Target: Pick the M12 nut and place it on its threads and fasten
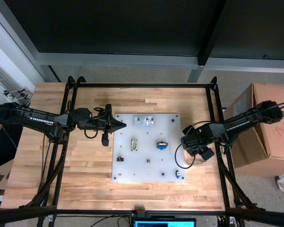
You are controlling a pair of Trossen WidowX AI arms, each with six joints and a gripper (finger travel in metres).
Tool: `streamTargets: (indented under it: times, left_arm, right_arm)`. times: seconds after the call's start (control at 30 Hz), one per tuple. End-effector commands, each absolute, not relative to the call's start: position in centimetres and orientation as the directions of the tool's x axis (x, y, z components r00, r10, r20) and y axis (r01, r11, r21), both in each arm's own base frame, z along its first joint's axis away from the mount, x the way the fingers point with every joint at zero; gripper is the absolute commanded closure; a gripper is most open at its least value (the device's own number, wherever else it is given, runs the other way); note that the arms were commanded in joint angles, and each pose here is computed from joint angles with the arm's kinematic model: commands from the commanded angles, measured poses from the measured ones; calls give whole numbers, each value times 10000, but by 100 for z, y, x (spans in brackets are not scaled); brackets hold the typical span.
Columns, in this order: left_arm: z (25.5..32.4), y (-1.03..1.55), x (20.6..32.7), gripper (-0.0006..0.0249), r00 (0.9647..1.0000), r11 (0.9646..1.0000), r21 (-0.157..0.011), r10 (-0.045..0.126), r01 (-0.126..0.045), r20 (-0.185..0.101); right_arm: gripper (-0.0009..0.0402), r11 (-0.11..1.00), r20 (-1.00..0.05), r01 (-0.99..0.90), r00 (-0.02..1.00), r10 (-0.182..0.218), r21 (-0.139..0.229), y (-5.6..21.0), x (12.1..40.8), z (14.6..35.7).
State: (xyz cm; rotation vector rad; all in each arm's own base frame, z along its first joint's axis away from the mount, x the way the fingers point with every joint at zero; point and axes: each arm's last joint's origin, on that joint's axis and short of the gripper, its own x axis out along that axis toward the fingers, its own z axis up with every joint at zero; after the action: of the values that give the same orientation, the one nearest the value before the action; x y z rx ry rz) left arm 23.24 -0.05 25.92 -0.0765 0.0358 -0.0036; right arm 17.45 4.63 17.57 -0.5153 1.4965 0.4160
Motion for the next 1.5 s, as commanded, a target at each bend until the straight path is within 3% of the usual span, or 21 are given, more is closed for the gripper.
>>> streamTargets:
  times: [0.03,0.23,0.43,0.8,0.97,1.07,1.17,1.5]
  left_arm:
    - [2593,-4,2325,243,9994,9971,-761,-46,19,-353]
    - [2593,-4,2325,243,9994,9971,-765,-46,19,-353]
    - [2593,-5,2325,243,9994,9971,-765,-50,22,-353]
    - [2593,-4,2325,243,9994,9971,-761,-46,19,-353]
    - [2593,-5,2325,243,9994,9971,-765,-50,22,-353]
    - [2593,-5,2325,243,9994,9971,-761,-50,23,-353]
    - [2593,-5,2325,243,9994,9971,-761,-50,23,-353]
    - [2593,-5,2325,243,9994,9971,-765,-50,22,-353]
  right_arm:
    - [178,8236,-9979,-5635,285,-588,-646,464,1753,1720]
    - [178,8024,-9980,-5934,267,-581,-626,465,1760,1711]
    - [178,7048,-9982,-7071,296,-526,-580,468,1763,1710]
    - [178,2073,-9986,-9776,271,-449,-359,471,1763,1708]
    - [178,610,-9985,-9975,337,-431,-363,470,1762,1679]
    - [178,326,-9984,-9985,426,-383,-439,470,1760,1630]
    - [178,312,-9995,-9992,245,-184,-251,475,1757,1577]
    - [178,126,-9990,-9990,416,-158,-418,442,1737,1475]
